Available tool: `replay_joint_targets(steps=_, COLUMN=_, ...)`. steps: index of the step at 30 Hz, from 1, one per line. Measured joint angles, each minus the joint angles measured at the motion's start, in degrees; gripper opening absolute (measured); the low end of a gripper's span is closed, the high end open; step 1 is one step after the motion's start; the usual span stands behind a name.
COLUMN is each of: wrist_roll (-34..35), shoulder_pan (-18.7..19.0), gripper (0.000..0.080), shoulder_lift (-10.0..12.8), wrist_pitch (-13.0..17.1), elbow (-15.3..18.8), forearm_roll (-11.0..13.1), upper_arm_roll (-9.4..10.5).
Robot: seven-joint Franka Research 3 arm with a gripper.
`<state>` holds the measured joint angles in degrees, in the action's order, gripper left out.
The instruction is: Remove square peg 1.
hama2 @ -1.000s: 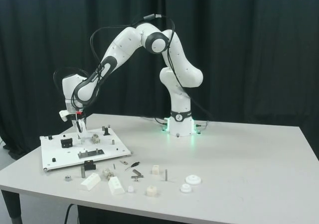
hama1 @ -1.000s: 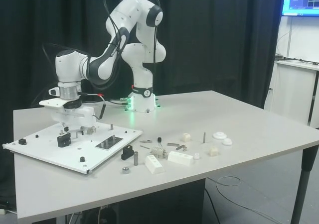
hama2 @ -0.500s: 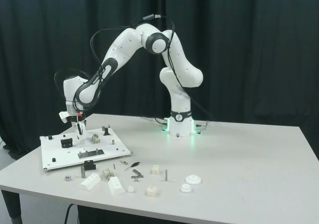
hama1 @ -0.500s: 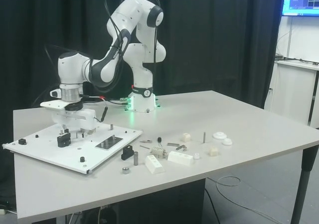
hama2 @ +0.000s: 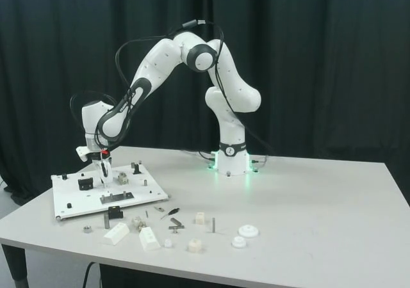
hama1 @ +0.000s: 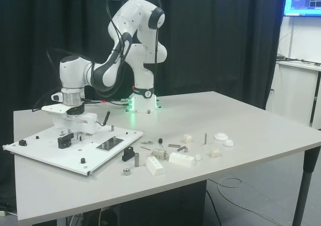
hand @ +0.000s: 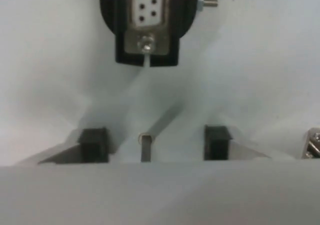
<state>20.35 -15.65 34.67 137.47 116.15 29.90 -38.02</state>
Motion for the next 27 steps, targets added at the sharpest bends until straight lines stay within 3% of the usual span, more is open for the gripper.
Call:
replay_joint_targets(steps=4, wrist_roll=0.00, shoulder_pan=-0.01, gripper=0.0505, shoulder_lift=0.00, wrist_pitch=-0.33, elbow=-0.10, forearm_roll=0.00, upper_arm_roll=0.01)
replay_joint_targets(steps=5, wrist_roll=0.00, shoulder_pan=-0.01, gripper=0.0293, shoulder_lift=-0.01, wrist_pitch=-0.46, elbow=-0.13, forearm_roll=0.00, upper_arm_roll=0.00)
replay_joint_targets(steps=14, wrist_roll=0.08, shoulder_pan=-0.06, gripper=0.0293, shoulder_lift=0.00, wrist_pitch=-2.03, elbow=-0.63, forearm_roll=0.00, upper_arm_roll=-0.07)
replay_joint_targets(steps=15, wrist_roll=0.11, shoulder_pan=-0.10, gripper=0.0035, shoulder_lift=0.00, wrist_pitch=-2.09, elbow=-0.65, forearm_roll=0.00, upper_arm_roll=-0.07)
replay_joint_targets(steps=27, wrist_roll=0.32, shoulder_pan=-0.15, gripper=0.0035, shoulder_lift=0.14, wrist_pitch=-2.16, elbow=-0.79, forearm_roll=0.13, upper_arm_roll=-0.06)
